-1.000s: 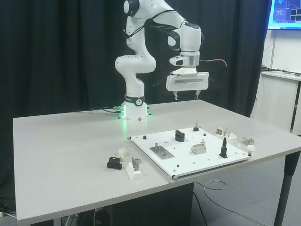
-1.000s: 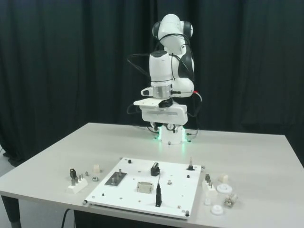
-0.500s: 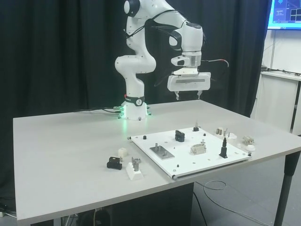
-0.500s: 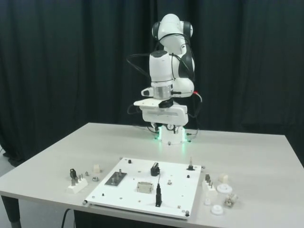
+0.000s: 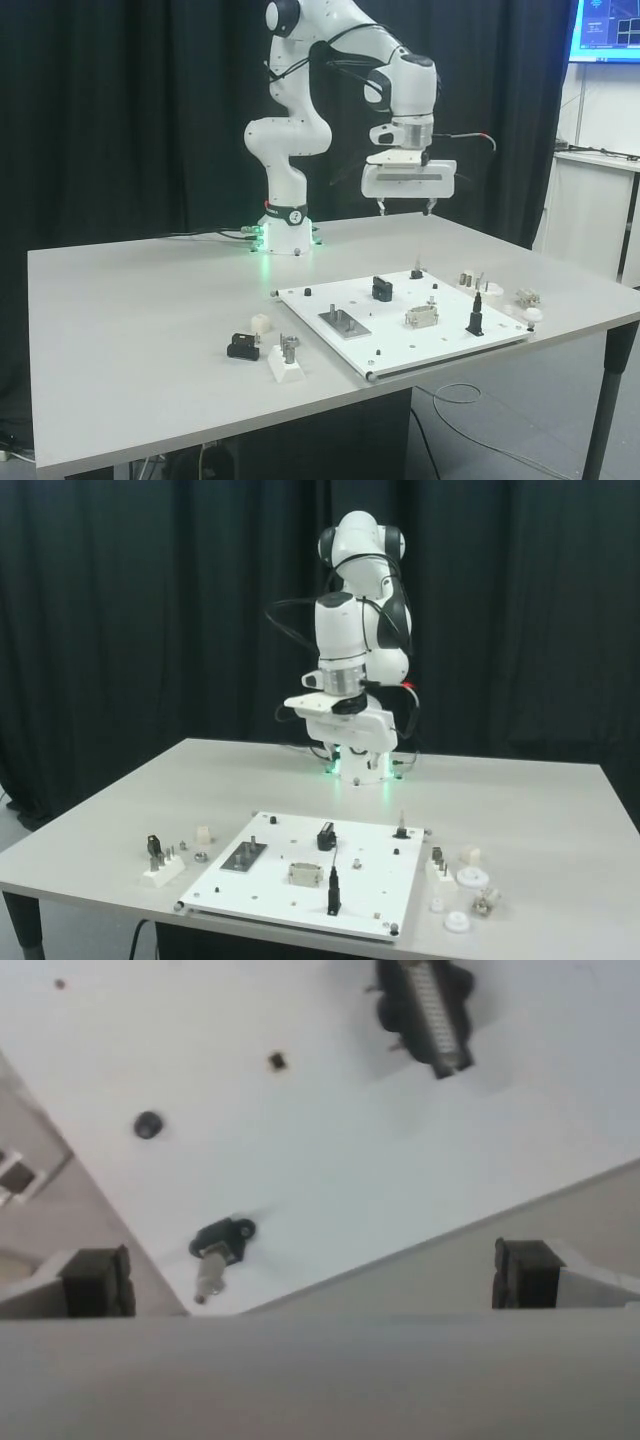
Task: Pick waterproof.
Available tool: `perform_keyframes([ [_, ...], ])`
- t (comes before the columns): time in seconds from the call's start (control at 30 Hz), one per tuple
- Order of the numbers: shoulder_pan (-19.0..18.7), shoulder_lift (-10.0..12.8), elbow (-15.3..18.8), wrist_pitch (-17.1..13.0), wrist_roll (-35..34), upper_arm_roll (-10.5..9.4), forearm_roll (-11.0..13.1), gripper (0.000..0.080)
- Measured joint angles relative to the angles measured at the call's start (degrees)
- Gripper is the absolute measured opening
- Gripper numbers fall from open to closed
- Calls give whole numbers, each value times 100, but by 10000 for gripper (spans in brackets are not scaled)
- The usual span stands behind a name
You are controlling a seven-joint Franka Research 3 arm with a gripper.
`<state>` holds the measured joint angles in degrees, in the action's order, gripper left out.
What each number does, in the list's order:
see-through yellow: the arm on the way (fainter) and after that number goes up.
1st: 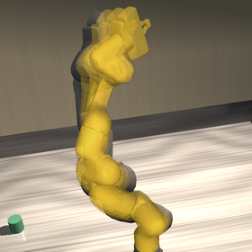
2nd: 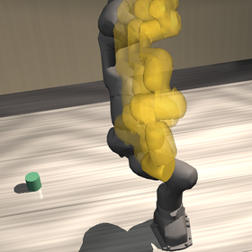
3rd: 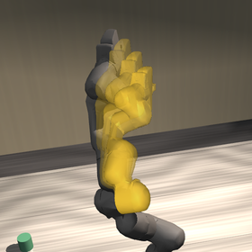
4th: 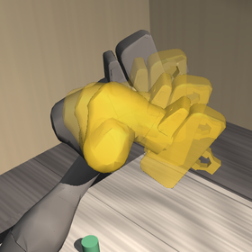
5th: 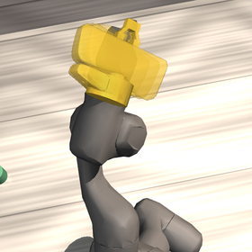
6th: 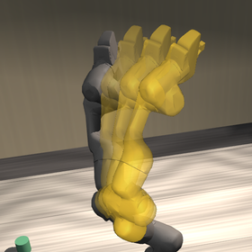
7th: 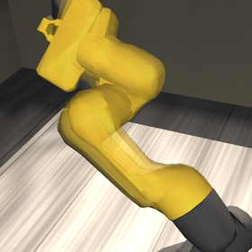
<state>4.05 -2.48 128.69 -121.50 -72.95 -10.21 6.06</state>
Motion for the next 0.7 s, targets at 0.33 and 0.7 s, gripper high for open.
perform_keyframes([
  [0.33,-251,449,-388,-302,-415,-74,161,800],
  [0.7,-733,844,-849,-499,-751,-75,153,800],
])
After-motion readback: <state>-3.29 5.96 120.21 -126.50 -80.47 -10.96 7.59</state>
